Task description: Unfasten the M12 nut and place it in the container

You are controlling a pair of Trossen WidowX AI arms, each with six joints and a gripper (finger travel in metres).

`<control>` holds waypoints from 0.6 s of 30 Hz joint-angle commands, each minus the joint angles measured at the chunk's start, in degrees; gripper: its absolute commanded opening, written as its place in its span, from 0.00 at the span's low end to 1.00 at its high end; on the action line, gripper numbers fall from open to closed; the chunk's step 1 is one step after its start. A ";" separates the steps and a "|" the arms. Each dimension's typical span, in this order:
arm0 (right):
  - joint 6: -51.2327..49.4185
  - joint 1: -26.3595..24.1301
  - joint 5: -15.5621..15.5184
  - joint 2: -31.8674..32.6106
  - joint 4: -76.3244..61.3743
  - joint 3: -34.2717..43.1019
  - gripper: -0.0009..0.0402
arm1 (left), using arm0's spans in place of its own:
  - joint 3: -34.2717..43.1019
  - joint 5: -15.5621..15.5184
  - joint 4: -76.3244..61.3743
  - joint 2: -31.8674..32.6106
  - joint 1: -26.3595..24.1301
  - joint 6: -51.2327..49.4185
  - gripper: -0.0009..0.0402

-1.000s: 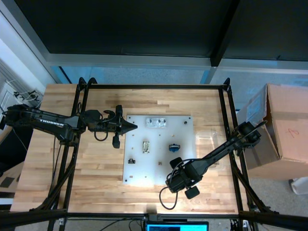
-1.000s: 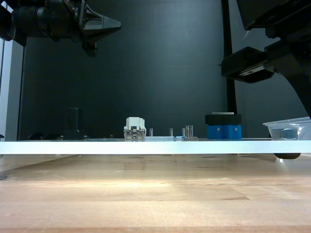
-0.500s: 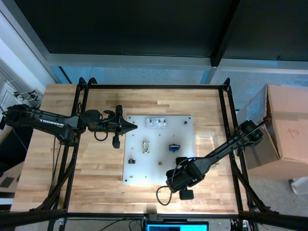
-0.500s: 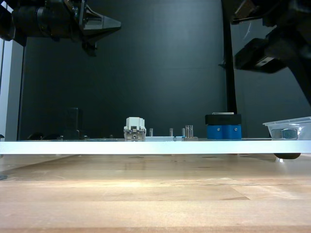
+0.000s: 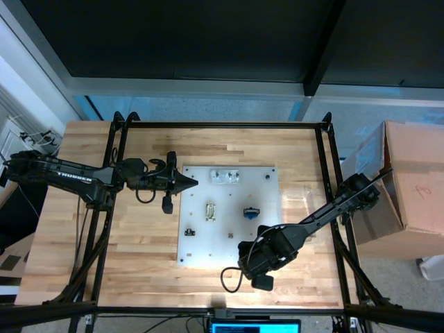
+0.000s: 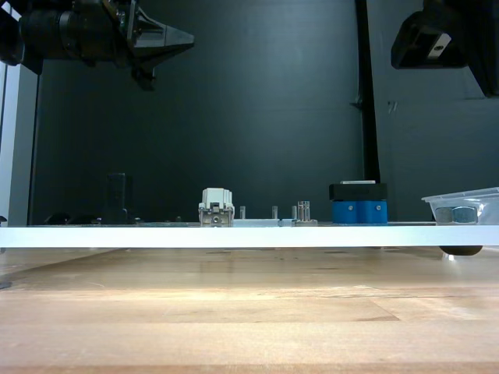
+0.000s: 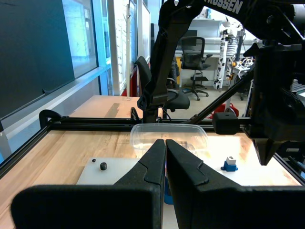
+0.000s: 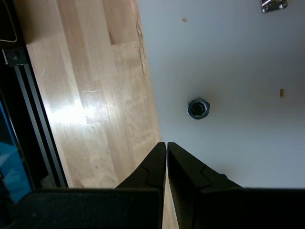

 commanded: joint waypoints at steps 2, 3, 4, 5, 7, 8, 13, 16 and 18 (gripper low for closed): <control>-0.33 -0.02 0.59 0.42 0.81 -2.56 0.03 | 0.00 0.02 0.00 0.00 0.00 0.02 0.02; -0.87 -0.04 0.68 0.57 2.12 -3.69 0.03 | 0.00 0.02 -0.02 0.00 0.00 0.02 0.02; -1.75 -0.11 0.66 0.57 3.67 -4.96 0.03 | 0.00 0.02 0.00 0.00 0.00 0.02 0.02; -2.08 -0.15 0.50 0.57 5.07 -6.01 0.03 | 0.00 0.02 -0.02 0.00 0.02 0.02 0.02; -2.19 -0.35 -0.07 0.55 7.43 -7.89 0.03 | 0.00 0.02 0.00 0.00 0.00 0.02 0.02; -2.14 -0.48 -0.11 0.55 8.35 -8.76 0.03 | 0.00 0.02 -0.02 0.00 0.00 0.02 0.02; -2.47 -1.51 -0.20 0.55 9.70 -10.60 0.03 | 0.00 0.02 -0.02 0.00 0.02 0.02 0.02; -3.85 -1.86 -0.22 0.55 10.58 -10.93 0.03 | 0.00 0.02 -0.02 0.00 0.02 0.02 0.02; -4.39 -1.92 -0.24 0.55 10.93 -11.19 0.03 | 0.00 0.02 -0.02 0.00 0.00 0.02 0.02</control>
